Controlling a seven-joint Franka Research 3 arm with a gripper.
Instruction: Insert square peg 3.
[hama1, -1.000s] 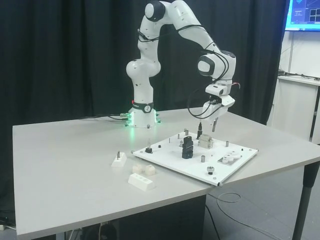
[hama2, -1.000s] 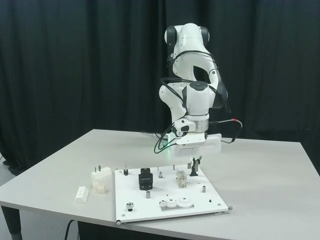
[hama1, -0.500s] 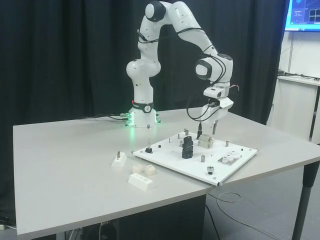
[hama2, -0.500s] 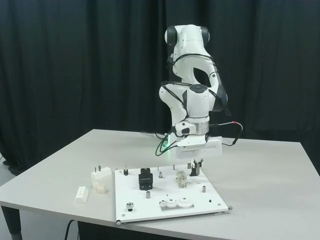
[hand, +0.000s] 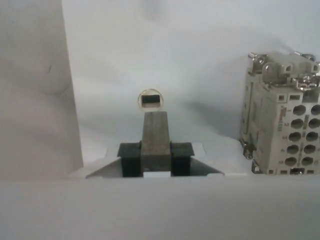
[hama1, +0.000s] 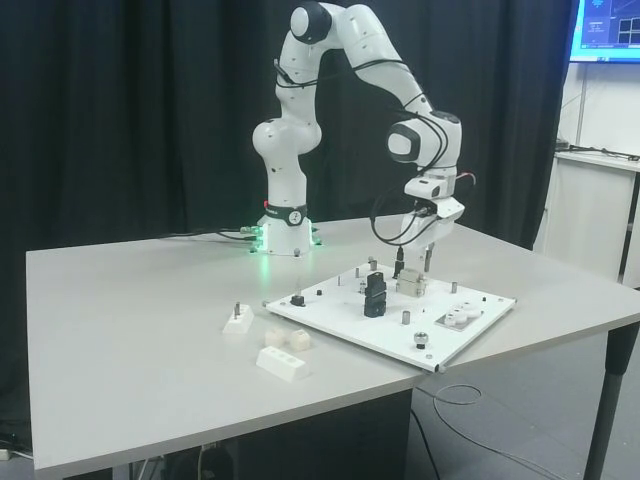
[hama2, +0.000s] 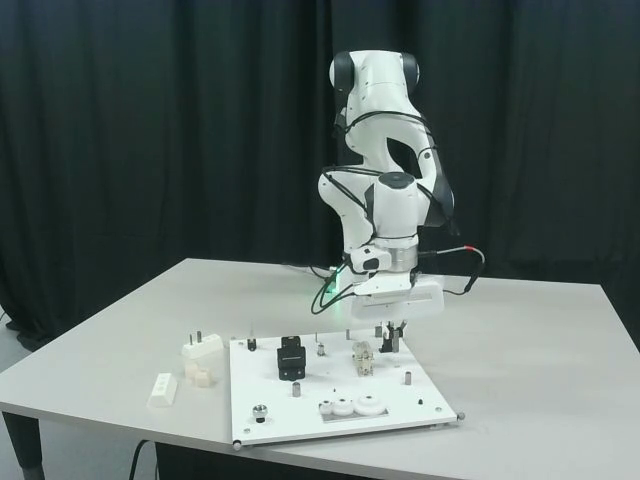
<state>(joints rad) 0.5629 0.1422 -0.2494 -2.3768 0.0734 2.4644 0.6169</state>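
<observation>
On the grey table (hama1: 120, 320), item by item:

1. White board (hama2: 300, 418), flat on the table near its front edge, carrying the fixtures listed below.
2. Franka arm (hama1: 350, 40), white, bolted at the back of the table, green light at its base (hama1: 262, 240). It reaches forward and down over the far part of the board.
3. Gripper (hand: 155, 158), pointing straight down. Its two black fingers (hand: 129, 159) are pinched on the square peg (hand: 155, 136), one on each side (the peg's lower end sticks out beyond the fingertips).
4. Square peg: grey, upright, held above the board and not yet in it. In the second room view it hangs just under the hand (hama2: 390, 338), beside the connector.
5. Square hole (hand: 150, 99), a dark rectangular opening in a round insert set in the board. In the wrist view it lies just past the peg's tip, close to in line with it.
6. Multi-pin connector (hand: 282, 122), grey with rows of round sockets, standing on the board near the hole.
7. Black block (hama1: 374, 294), upright near the board's middle.
8. White gears (hama2: 350, 406), in a row near the board's front edge.
9. White blocks (hama1: 282, 352), off the board, on the bare table beside it (one, set apart, bears small upright pins (hama2: 202, 346)).
</observation>
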